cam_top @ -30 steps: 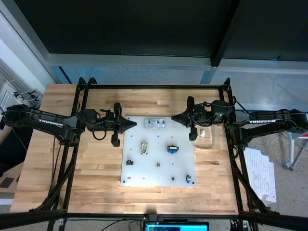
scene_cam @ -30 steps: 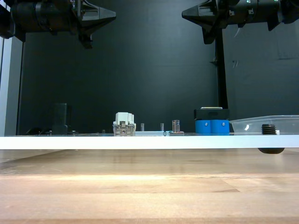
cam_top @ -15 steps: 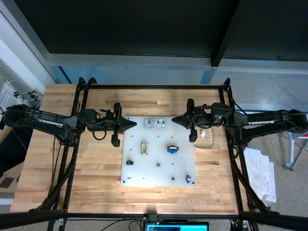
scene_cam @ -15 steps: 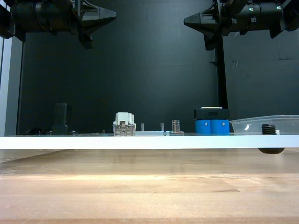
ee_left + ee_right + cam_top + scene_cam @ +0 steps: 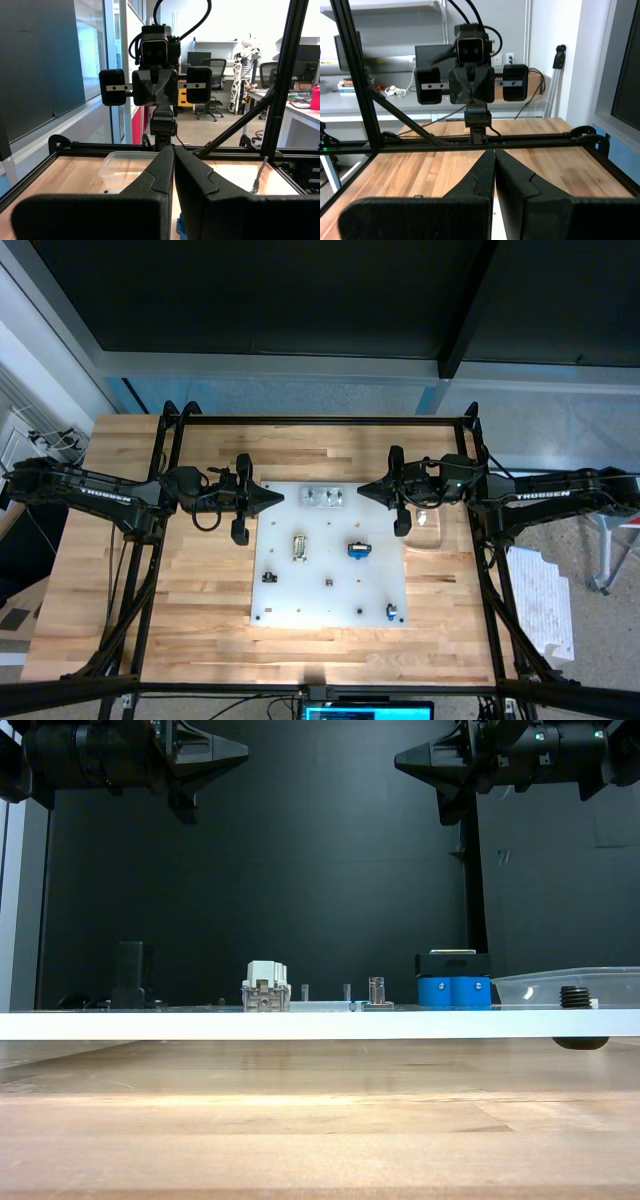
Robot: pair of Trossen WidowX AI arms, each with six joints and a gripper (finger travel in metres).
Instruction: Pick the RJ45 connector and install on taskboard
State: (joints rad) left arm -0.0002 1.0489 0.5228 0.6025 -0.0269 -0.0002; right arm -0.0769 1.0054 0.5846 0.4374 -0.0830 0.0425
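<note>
Both with fingers pressed together and empty, the left gripper [image 5: 272, 498] and right gripper [image 5: 365, 490] hang high over the far end of the taskboard [image 5: 330, 590], a flat matte-white rectangle lying on the wooden table [image 5: 200, 590], carrying a silver block [image 5: 323, 498], blue pieces [image 5: 358, 551] and small black bits.

Wooden table [image 5: 190, 585], white taskboard [image 5: 320, 605] lying flat at centre, clear plastic tray [image 5: 430, 538] beside its right edge
</note>
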